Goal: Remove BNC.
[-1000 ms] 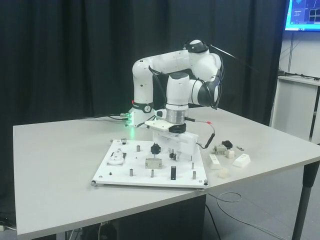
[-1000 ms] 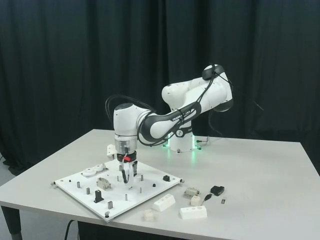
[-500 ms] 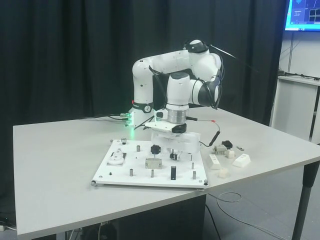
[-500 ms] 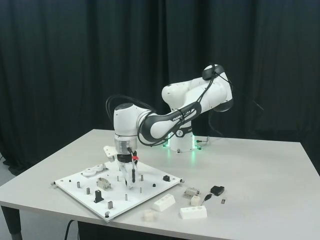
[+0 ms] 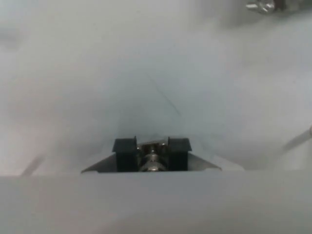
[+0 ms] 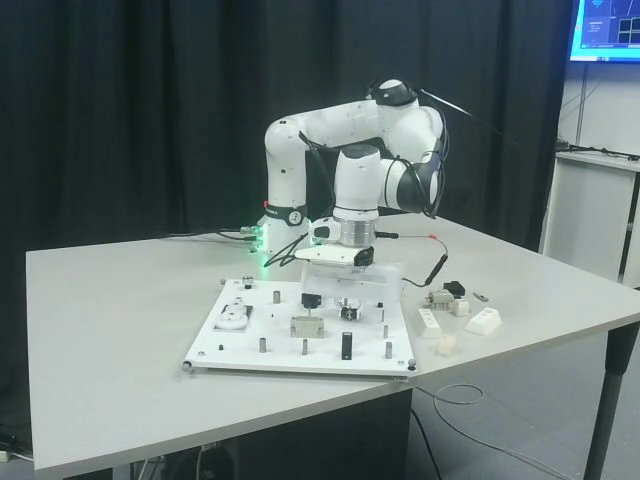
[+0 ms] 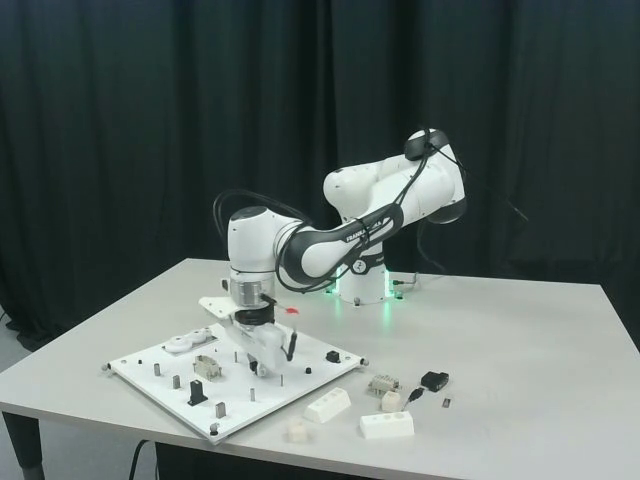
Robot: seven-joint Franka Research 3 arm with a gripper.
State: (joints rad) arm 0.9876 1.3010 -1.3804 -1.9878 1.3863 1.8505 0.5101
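In the wrist view the BNC connector (image 5: 152,159), a small grey metal barrel, sits between the two black fingertips (image 5: 125,153), and my gripper (image 5: 152,155) is shut on it. Below it lies the white board (image 5: 161,73). In the first room view the gripper (image 6: 347,308) reaches straight down to the middle of the white board (image 6: 235,345). The second room view has the gripper (image 7: 260,364) at the same spot over the board (image 7: 150,382). In both room views the hand hides the connector.
The board carries several short pegs, a grey metal socket (image 6: 306,326) and a black upright part (image 6: 346,345). To the right of the board lie white blocks (image 6: 483,321) (image 7: 387,424), a black plug (image 7: 433,380) and small connectors (image 6: 438,298). The table's front edge is near the board.
The wrist has turned about its vertical axis, swinging the hand's flange and cable round. The fingers have stayed low at the same spot on the board.
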